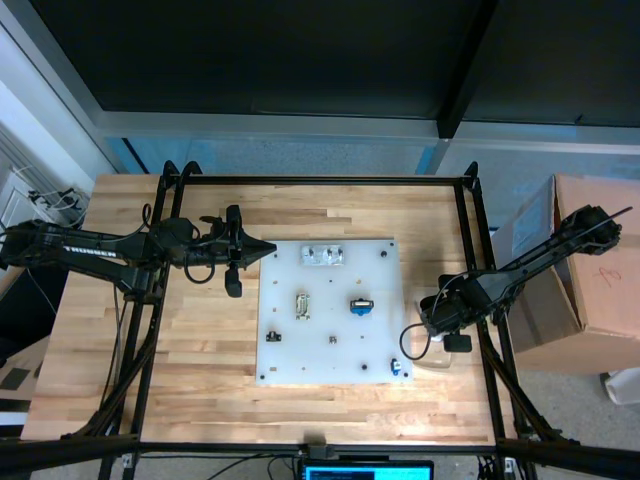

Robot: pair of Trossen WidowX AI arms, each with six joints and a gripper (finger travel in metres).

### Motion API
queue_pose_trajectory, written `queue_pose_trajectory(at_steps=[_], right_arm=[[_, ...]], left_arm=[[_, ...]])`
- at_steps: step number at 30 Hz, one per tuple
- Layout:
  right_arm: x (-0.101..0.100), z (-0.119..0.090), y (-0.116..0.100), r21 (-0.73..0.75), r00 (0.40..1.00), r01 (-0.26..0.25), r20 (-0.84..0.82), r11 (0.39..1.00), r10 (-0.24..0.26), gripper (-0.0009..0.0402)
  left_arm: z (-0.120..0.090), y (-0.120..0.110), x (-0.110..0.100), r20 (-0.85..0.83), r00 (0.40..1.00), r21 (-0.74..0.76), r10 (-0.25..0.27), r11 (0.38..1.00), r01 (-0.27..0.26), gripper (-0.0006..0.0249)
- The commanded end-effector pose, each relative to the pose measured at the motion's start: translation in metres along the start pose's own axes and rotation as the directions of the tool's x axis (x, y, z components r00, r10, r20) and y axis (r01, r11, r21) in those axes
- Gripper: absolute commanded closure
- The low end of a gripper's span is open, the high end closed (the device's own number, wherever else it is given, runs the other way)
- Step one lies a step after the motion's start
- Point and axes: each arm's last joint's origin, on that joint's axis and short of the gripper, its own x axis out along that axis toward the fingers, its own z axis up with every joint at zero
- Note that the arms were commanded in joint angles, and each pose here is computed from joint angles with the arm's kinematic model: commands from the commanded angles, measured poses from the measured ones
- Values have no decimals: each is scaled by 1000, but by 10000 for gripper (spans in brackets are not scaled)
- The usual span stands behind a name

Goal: Pick the RJ45 connector and install on the taskboard

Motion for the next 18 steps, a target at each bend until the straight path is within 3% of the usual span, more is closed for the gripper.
queue_pose_trajectory(at_steps=[1, 18], right_arm=[[0, 0, 0, -1, 1000, 1, 1, 1000, -1, 392], [-4, 1, 1, -1, 1000, 0, 4, 1000, 0, 393]], left_arm=[[0, 0, 0, 0, 1000, 0, 0, 1000, 0, 243], [0, 0, 0, 0, 1000, 0, 0, 1000, 0, 243]])
